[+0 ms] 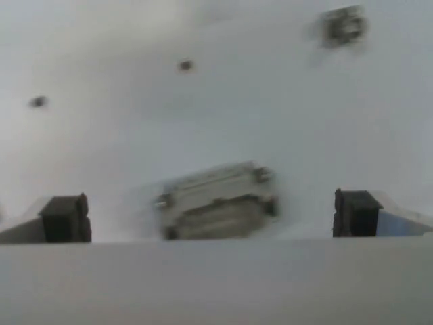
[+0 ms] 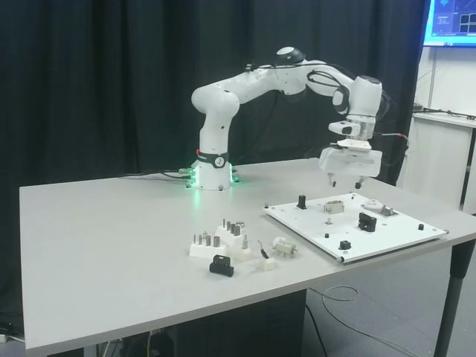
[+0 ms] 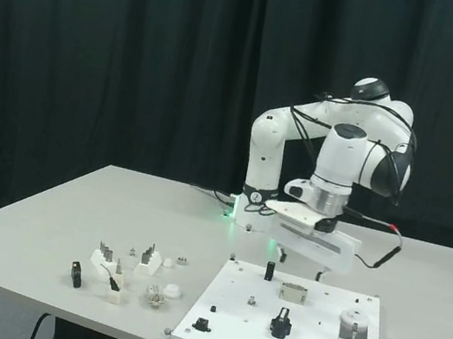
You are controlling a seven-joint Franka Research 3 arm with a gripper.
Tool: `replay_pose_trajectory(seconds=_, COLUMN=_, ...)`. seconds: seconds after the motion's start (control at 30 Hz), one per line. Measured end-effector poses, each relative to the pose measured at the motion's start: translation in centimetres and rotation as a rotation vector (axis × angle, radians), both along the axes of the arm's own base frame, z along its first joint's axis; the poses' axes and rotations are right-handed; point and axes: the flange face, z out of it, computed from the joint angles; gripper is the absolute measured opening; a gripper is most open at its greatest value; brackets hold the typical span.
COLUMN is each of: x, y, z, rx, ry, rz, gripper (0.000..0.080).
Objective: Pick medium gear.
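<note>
My gripper point(image 2: 346, 181) hangs open above the far part of the white board point(image 2: 387, 236), with nothing between its fingers. In the wrist view its two black fingertips point(image 1: 64, 217) stand wide apart, and a grey metal block point(image 1: 216, 200) lies on the board between and below them. The same block point(image 3: 293, 292) shows in both room views. A white round gear-like part point(image 3: 352, 316) sits on the board to the right of the block, beside a grey plate point(image 3: 356, 331). Another small white round part point(image 3: 173, 290) lies on the table off the board; I cannot tell which is the medium gear.
Black parts point(image 3: 280, 325) and small pegs stand on the board. On the grey table left of the board are white holders with metal pins point(image 3: 108, 256), a black piece point(image 3: 76, 274) and a small connector point(image 3: 156, 298). A green light glows at the arm's base point(image 2: 192, 175).
</note>
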Motion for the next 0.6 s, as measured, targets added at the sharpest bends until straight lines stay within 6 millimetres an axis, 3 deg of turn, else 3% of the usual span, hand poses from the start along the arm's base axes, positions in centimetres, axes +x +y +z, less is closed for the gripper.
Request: replay_pose_trajectory(seconds=0.6, x=-0.1, y=-9.3, z=0.5, rx=-0.102, ry=-0.012, rz=0.179, gripper=0.0800)
